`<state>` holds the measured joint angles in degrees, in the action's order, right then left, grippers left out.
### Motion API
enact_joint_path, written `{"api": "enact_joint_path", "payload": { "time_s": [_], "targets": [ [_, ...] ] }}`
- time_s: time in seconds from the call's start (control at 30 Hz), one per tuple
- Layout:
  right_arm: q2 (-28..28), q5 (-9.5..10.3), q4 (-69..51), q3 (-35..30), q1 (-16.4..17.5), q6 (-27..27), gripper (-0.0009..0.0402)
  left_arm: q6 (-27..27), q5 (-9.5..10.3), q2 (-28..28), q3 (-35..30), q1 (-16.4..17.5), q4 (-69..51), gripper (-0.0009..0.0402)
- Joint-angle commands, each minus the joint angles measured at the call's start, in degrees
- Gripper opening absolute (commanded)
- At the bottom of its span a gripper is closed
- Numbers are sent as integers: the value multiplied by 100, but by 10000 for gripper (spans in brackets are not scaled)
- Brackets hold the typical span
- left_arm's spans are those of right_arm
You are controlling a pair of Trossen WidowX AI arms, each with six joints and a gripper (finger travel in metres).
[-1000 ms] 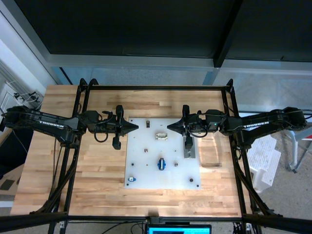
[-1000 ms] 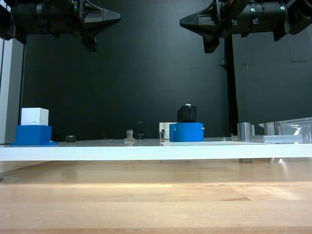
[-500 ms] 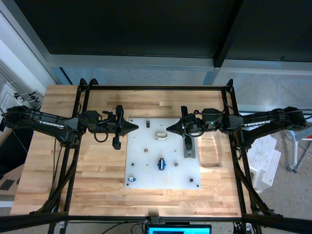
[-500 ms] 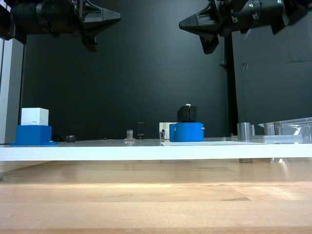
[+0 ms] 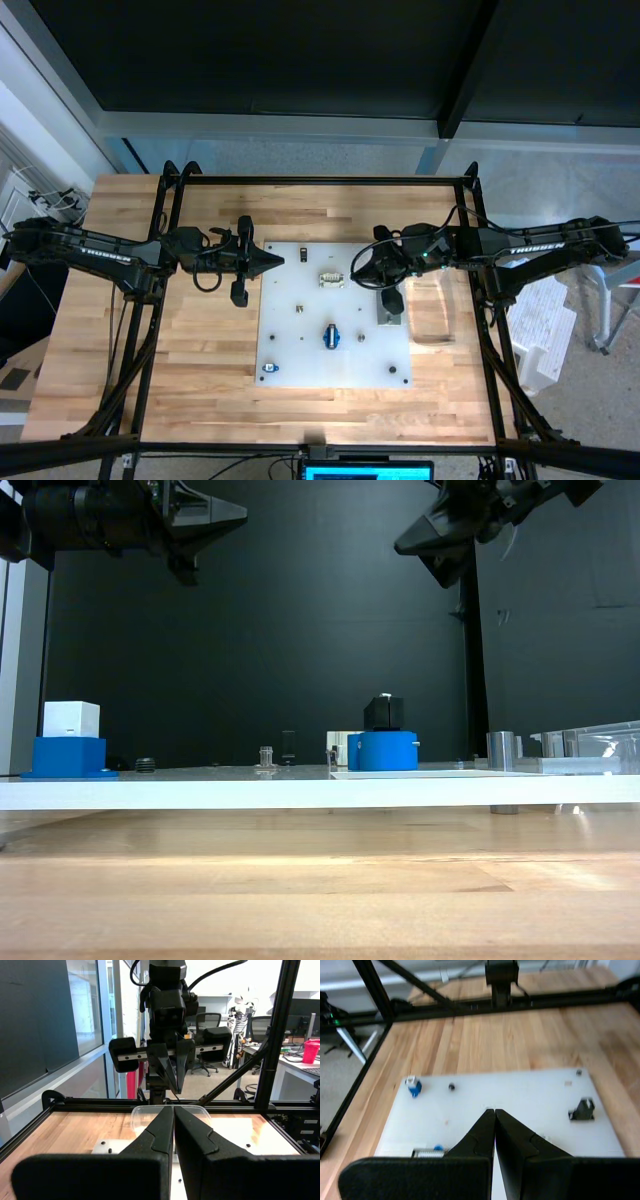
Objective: Remove the 16mm cylinder and place in the container
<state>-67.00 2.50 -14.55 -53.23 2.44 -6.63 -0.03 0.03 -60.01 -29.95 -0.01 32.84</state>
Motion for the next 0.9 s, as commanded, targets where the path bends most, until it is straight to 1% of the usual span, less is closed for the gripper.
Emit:
{"api": "enact_joint_path", "payload": {
  "time_s": [0.03,0.07,0.13,0.23,0.37,0.43,0.57,0.73,0.9],
  "targets": [
    [0,-223,-354,-85,127,-66,0,-2,0,0,0,0,2,0],
    [0,-299,-435,-103,190,-68,0,-2,-2,0,0,2,0,0],
    [0,-350,-638,-166,289,-92,0,-2,-2,0,0,0,0,0],
    [-11,-361,-881,-245,391,-251,0,0,-2,0,0,0,0,0],
    [-13,-507,-1322,-374,577,-350,0,0,-2,0,0,0,0,0],
    [-13,-625,-1580,-459,682,-400,0,-2,0,0,0,2,2,0],
    [-31,-649,-2004,-610,839,-538,0,0,-2,0,0,2,0,0],
    [-31,-649,-2312,-627,992,-774,0,0,-2,0,0,2,2,0],
    [-138,-636,-2535,-627,1102,-813,0,0,-2,0,0,2,2,0]
  ]
}}
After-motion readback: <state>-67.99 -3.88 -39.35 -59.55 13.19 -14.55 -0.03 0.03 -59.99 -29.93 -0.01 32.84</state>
